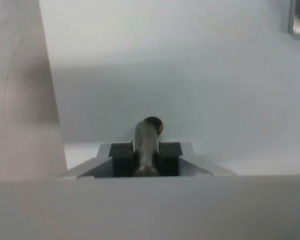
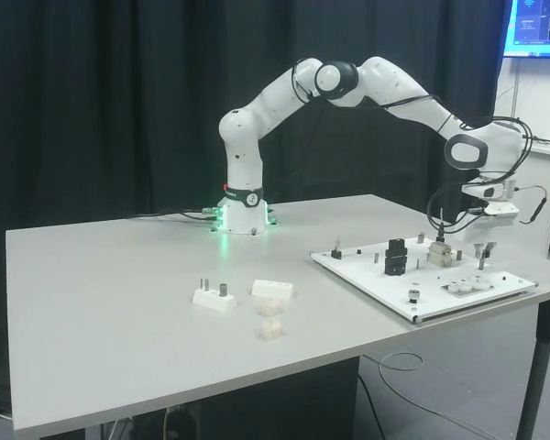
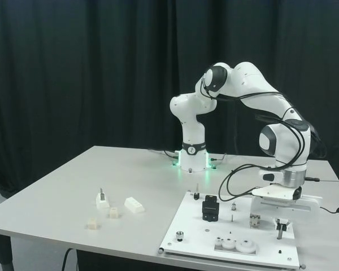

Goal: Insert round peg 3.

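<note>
Gripper (image 1: 146,162) is clamped on round peg (image 1: 147,145), black pads either side of the shaft, peg pointing down w/ its free tip showing past the fingertips. Both room views put it low over the far end of the white assembly board (image 2: 367,275), away from the arm's base; peg (image 3: 279,230) hangs just above the board surface, near the white gears (image 3: 237,245). Wrist view shows only plain white board under the tip, no hole in sight, so can't tell if the peg is lined up w/ its socket. Judgement: approach/alignment stage, insertion not yet done. Main risks: peg tip lands on the flat board beside the hole and jams or skids if lateral offset isn't fixed before pushing down; peg may sit a bit tilted in the pads, so it could bind on the hole edge; hard downward push w/ misalignment could make the peg slip up through the pads. Black fixture (image 3: 209,208) and small posts on the board are well apart from the gripper, so collision looks unlikely. White blocks (image 2: 243,298) on the grey table (image 2: 110,302) aren't involved.
</note>
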{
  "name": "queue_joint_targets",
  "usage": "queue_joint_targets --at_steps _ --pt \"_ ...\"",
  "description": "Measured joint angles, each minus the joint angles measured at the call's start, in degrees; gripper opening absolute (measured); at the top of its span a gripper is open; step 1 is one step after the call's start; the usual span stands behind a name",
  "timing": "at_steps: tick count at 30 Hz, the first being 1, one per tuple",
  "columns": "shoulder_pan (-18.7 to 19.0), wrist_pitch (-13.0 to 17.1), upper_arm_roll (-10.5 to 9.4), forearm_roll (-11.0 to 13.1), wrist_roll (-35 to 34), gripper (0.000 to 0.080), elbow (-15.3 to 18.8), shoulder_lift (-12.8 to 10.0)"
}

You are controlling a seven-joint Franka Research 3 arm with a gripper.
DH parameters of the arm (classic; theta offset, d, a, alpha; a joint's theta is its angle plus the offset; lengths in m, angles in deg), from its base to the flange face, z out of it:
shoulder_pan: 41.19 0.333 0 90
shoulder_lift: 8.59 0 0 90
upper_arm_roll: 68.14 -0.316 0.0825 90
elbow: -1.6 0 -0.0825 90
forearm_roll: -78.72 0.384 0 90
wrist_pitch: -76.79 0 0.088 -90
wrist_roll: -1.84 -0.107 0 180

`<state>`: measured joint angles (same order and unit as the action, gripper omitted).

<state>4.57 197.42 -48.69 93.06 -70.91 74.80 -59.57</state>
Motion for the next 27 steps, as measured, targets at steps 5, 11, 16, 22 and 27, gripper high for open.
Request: queue_joint_targets --at_steps 5,11,16,22,27 --pt "0.0 0.0 0.09 -0.1 0.0 0.0103 0.0 0.0" --pt "0.0 0.0 0.35 -0.2 0.0 0.0103 0.0 -0.1" --pt "0.0 -0.2 0.48 -0.4 0.0 0.0103 -0.1 -0.2" --pt "0.0 -0.4 0.52 -0.4 0.0 0.0103 -0.4 -0.3" --pt "0.0 -0.5 0.52 -0.4 0.0 0.0103 -0.5 -0.4"
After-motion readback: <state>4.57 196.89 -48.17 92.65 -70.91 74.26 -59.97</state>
